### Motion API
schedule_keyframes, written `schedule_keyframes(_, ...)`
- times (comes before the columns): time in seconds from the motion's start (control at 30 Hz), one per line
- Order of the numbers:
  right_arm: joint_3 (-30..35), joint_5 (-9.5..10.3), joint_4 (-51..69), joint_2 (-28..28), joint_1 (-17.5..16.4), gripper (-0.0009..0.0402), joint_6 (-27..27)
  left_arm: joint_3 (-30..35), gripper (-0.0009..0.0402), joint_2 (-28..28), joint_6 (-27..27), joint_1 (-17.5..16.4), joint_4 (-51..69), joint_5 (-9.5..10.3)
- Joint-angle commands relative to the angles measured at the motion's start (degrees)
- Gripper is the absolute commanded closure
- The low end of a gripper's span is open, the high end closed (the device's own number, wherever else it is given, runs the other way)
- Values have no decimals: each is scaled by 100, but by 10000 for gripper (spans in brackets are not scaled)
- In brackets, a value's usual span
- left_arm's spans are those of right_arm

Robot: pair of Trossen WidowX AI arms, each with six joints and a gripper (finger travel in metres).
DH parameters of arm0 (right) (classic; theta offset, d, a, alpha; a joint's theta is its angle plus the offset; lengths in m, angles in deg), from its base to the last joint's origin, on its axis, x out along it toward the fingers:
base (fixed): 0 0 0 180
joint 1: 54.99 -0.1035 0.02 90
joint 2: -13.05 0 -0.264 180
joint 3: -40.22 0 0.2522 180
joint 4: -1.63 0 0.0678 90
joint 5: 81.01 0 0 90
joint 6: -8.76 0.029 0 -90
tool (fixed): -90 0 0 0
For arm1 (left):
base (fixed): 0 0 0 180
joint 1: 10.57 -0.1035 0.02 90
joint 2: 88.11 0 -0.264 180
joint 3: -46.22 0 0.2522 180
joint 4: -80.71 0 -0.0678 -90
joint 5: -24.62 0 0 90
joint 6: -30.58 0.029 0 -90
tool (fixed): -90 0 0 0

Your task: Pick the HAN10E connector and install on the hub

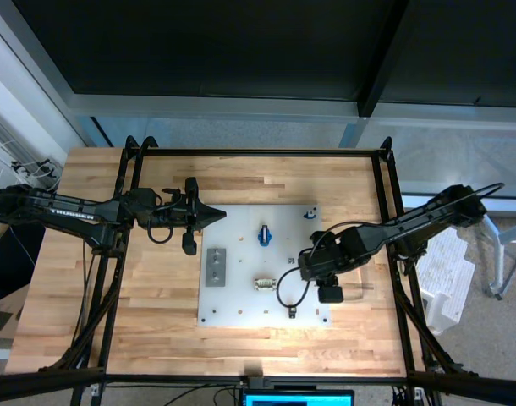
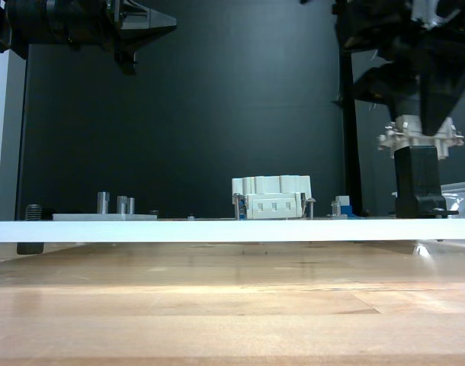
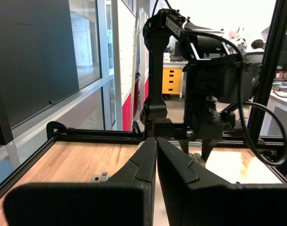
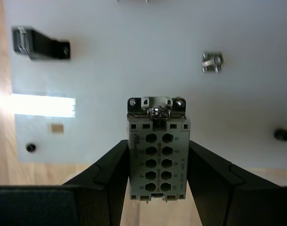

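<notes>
My right gripper is shut on the HAN10E connector, a light grey-beige block with two rows of dark contact holes facing the camera. In the low view the connector hangs above the white plate, to the right of the hub. The hub is a small beige socket base fixed near the plate's middle. From above, the right gripper is over the plate's right part and covers the connector. My left gripper hovers shut and empty by the plate's far left corner, its fingers pressed together.
A grey metal block with two holes sits on the plate's left side. A blue part stands behind the hub. A black bracket and a small silvery fastener lie on the plate. A black frame borders the table.
</notes>
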Motion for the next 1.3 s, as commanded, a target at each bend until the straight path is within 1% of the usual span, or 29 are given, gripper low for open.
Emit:
schedule_keyframes(0.03, 256, 2, 0, 299, 0, 254, -13, 2, 392, 2, 0, -2, -2, -2)
schedule_keyframes(0.27, 979, 2, 2, 1132, 2, 200, -7, 0, 392, 2, 0, 0, -2, -2)
schedule_keyframes(0.5, 2002, 2, 74, 1971, 7, 134, -9, 0, 392, 2, 0, -2, -2, -2)
schedule_keyframes(0.57, 2323, -50, 125, 2197, 9, 124, -7, 2, 392, 2, 0, -2, -2, -2)
schedule_keyframes(0.67, 2765, -149, 142, 2500, 11, 121, -7, 2, 392, 2, 0, 0, -2, -2)
schedule_keyframes(0.87, 3373, -146, 157, 2883, 13, 133, 37, 2, 392, 2, 0, 0, -2, -2)
schedule_keyframes(0.97, 3486, -149, 201, 2964, 13, 137, 35, 2, 392, 2, 0, -2, -2, 0)
schedule_keyframes(1.3, 3477, -146, 243, 2964, 11, 138, 96, 2, 392, 2, 0, 0, -2, -2)
